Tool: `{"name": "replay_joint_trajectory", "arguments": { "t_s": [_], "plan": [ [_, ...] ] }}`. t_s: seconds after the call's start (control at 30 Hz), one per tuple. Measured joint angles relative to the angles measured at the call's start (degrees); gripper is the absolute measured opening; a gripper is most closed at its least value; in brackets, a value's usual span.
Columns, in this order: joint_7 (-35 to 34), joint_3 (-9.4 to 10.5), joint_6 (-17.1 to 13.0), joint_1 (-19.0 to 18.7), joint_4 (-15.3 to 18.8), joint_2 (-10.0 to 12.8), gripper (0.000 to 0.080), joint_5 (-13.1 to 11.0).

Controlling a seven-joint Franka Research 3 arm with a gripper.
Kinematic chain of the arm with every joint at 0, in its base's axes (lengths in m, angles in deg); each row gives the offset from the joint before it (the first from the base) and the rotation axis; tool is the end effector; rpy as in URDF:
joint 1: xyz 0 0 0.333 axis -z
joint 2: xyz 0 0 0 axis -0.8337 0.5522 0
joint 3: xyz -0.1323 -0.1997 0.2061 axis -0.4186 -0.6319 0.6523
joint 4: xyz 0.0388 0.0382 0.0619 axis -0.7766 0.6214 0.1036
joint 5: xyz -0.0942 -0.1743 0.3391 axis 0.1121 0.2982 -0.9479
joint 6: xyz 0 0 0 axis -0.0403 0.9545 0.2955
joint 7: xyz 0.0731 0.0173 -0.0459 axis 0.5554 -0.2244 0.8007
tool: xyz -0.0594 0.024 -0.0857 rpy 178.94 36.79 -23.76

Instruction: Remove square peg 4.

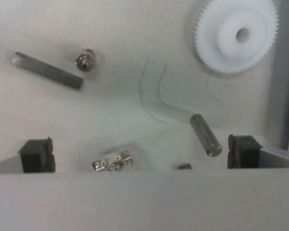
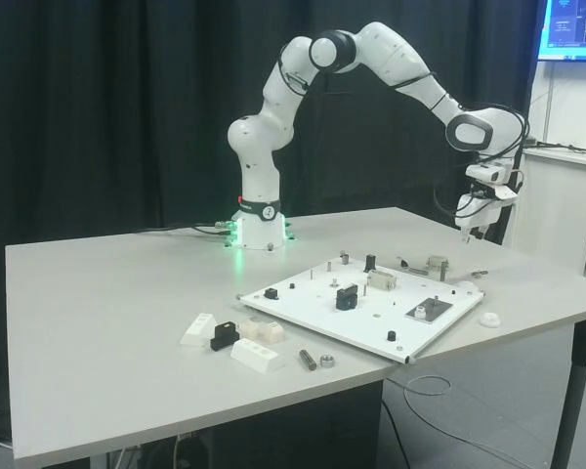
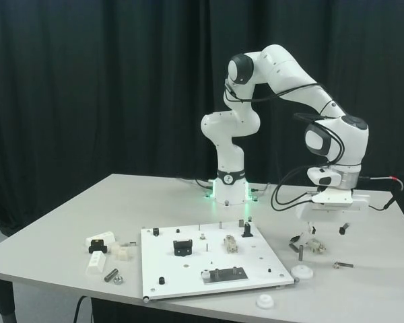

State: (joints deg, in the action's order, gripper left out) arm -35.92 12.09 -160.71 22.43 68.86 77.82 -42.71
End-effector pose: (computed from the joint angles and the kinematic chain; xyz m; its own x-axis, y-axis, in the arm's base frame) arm 0.5129 0.3932 0.2773 0.9034 -0.4286 -0.0089 -0.4224 -0.8935 0.1522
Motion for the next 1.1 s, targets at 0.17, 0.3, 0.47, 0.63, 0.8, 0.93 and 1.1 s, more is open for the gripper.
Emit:
{"name": "replay_joint_trajectory", "arguments": {
  "t_s": [0.17, 0.3, 0.47, 0.63, 0.8, 0.93, 1.1],
  "plan": [
    [0.0, -0.44, 0.6, -0.2, -0.3, 0.0, 0.0800, 0.0],
    [0.2, -0.68, 0.6, -0.2, -0.4, -0.1, 0.0800, 0.0],
    [1.2, -1.25, 0.6, -0.3, -0.4, -0.3, 0.0800, 0.0],
    [1.5, -1.74, 0.6, -0.3, -0.4, -0.5, 0.0800, 0.0],
    [3.0, -1.95, 0.6, -0.3, -0.4, -0.6, 0.0800, 0.0],
    [4.2, -2.04, 0.6, -0.3, -0.5, -0.7, 0.0800, 0.1],
    [5.3, -2.07, 0.6, -0.3, -0.6, -0.7, 0.0800, 0.3]
  ]
}}
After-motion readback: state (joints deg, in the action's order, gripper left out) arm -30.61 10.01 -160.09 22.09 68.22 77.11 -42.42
